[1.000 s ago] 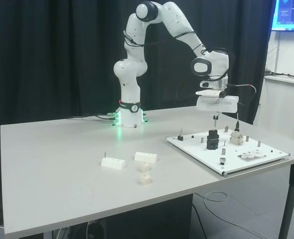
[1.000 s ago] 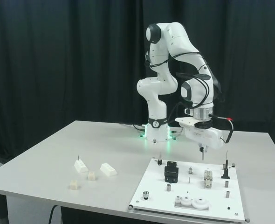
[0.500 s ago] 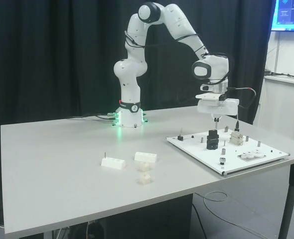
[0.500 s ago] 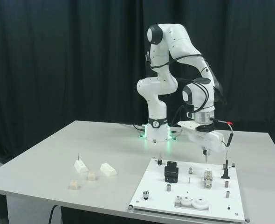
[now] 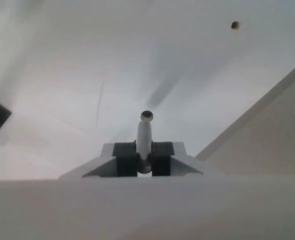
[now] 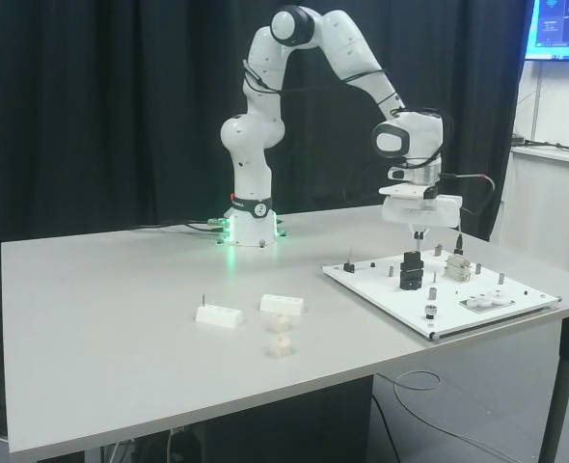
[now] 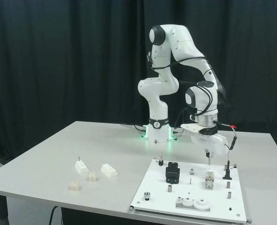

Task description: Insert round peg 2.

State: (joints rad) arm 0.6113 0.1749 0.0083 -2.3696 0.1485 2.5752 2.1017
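Peg (image 5: 144,137) clamped between claw (image 5: 144,159) fingers

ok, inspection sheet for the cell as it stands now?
Surface: grey table, with a white board at one end.
Job's things: round peg held upright over the board, near its far edge.
Clutter: three small white blocks on the table apart from the board; black fixture, white gears and small posts on the board.
Gripper: gripper shut on the round peg, above the board.
Cables: one at the wrist; one hanging under the table.
Surroundings: black curtain; green light at the arm's base.
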